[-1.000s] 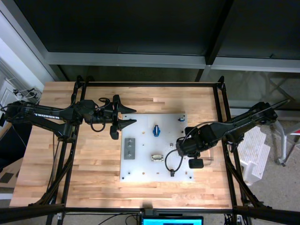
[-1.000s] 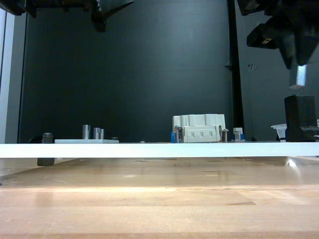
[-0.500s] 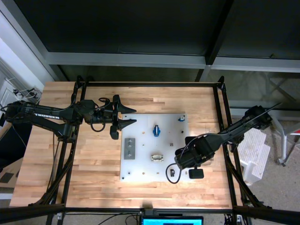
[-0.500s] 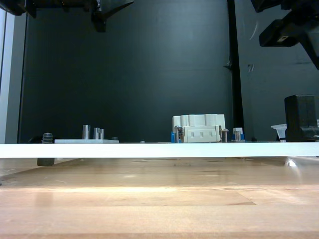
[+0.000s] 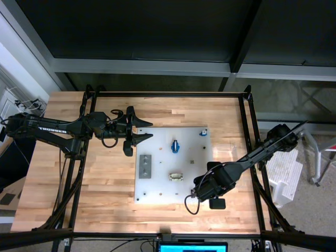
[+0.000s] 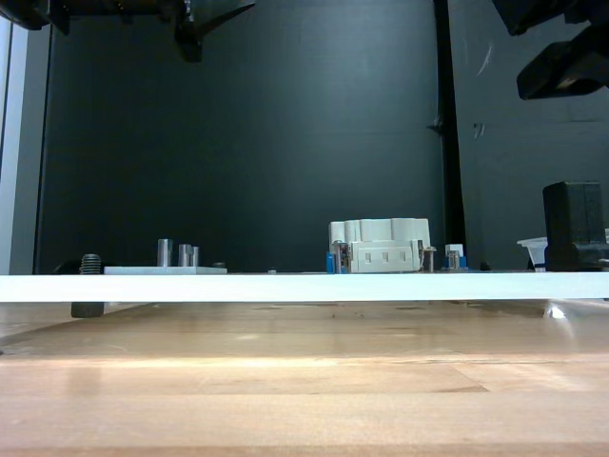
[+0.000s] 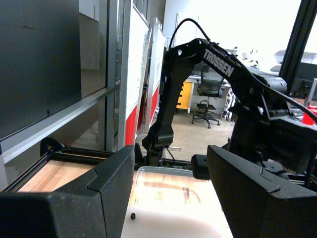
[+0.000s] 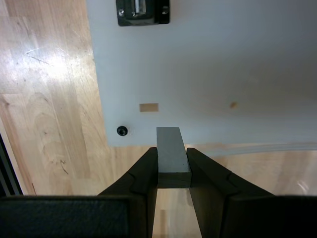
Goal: Pick the 16mm bar and install on taskboard
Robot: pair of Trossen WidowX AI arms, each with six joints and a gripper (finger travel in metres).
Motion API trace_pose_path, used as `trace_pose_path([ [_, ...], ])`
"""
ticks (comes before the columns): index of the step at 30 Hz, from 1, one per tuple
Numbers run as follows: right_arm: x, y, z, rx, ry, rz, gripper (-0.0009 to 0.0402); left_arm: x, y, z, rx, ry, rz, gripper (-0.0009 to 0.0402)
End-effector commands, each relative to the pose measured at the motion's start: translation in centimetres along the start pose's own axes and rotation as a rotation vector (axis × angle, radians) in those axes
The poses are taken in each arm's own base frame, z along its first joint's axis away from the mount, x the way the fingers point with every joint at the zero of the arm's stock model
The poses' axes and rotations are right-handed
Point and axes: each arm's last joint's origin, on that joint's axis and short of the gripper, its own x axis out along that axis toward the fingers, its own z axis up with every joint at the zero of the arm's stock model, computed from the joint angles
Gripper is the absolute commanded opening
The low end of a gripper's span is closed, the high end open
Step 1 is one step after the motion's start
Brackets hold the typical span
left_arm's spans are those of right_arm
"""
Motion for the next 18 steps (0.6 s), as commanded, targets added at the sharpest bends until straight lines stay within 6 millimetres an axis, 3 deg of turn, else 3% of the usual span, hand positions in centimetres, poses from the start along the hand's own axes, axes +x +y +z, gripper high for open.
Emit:
trace_pose_path([
  [1,0.7,0.4,0.3,0.003,0.008,-0.005,0.0007,0.0,0.0,0.0,0.0,0.0,0.0,0.02],
  [18,3.0,1.3,1.3,-0.007,0.017,-0.023,0.0007,0.0,0.0,0.0,0.0,-0.001,0.0,0.02],
])
